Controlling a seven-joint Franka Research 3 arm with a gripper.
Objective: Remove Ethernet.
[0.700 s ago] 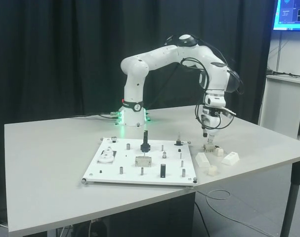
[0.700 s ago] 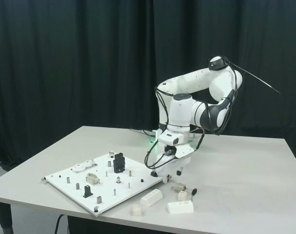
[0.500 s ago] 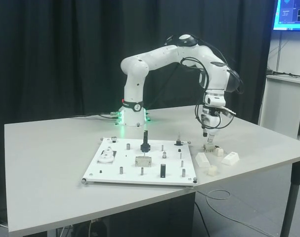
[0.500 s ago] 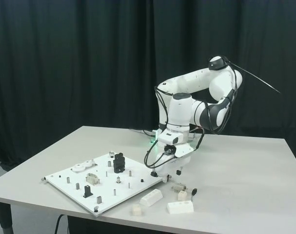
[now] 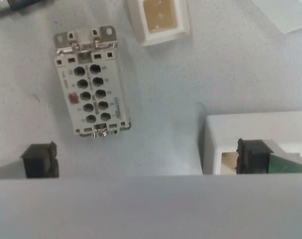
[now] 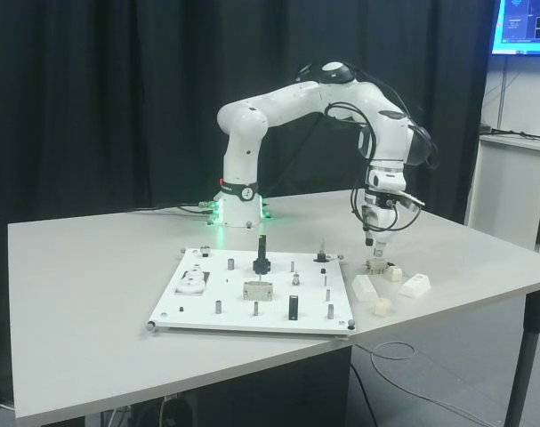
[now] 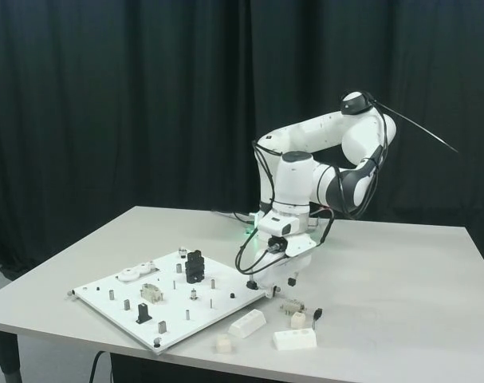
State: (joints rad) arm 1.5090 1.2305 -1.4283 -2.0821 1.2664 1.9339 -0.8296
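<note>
The white arm [image 6: 296, 98] reached over the grey table [image 6: 92, 267], past the white board [image 6: 252, 298]. Its gripper [image 5: 141, 159] hung spread and empty above a loose multi-pin plug [image 5: 90, 94] beside small white blocks [image 6: 367, 289]. No Ethernet plug was identifiable; its place couldn't be told, so the removal looked not yet started.
</note>
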